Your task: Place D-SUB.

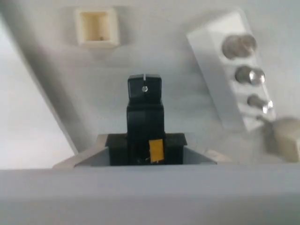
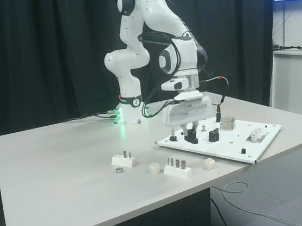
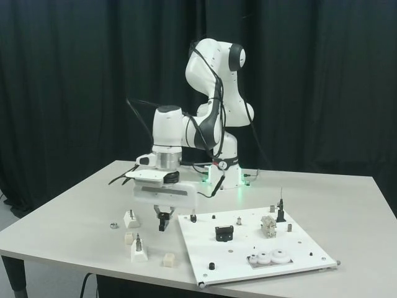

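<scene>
My gripper (image 1: pixel 146 157) is shut on the black D-SUB connector (image 1: pixel 145 110), which sticks out past the fingertips. In the first room view the gripper (image 2: pixel 188 132) hangs low with the D-SUB (image 2: pixel 191 138) at the near left corner of the white board (image 2: pixel 264 146). From the second room view, the gripper (image 3: pixel 163 218) and the D-SUB (image 3: pixel 162 223) hover just above the grey table, right beside the left edge of the board (image 3: pixel 192 261). The connector's underside is hidden.
A white block with three metal pegs (image 1: pixel 234 65) (image 2: pixel 177 168) and a small white cube with a square hole (image 1: pixel 97 27) lie on the table close to the gripper. Another peg block (image 2: pixel 123 158), a nut (image 2: pixel 119 170) and a cube (image 2: pixel 209 163) sit nearby. Black fixtures (image 3: pixel 224 233) stand on the board.
</scene>
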Controlling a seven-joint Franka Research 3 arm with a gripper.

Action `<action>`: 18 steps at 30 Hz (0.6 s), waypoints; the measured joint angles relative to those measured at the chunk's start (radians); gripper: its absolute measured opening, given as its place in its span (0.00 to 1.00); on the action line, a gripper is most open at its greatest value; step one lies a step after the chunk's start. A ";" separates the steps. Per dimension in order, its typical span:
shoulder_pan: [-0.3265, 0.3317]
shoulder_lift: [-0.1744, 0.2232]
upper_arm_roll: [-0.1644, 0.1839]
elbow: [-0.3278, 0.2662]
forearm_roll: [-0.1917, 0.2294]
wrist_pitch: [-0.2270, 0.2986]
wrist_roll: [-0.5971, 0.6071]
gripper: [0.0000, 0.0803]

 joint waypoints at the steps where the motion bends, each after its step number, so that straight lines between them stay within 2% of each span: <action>1: 0.000 0.000 0.001 0.001 0.001 0.000 -0.027 0.19; 6: 0.000 0.001 0.002 0.004 0.001 0.000 -0.127 0.19; 18: -0.016 0.018 -0.002 0.022 0.001 0.010 -0.455 0.19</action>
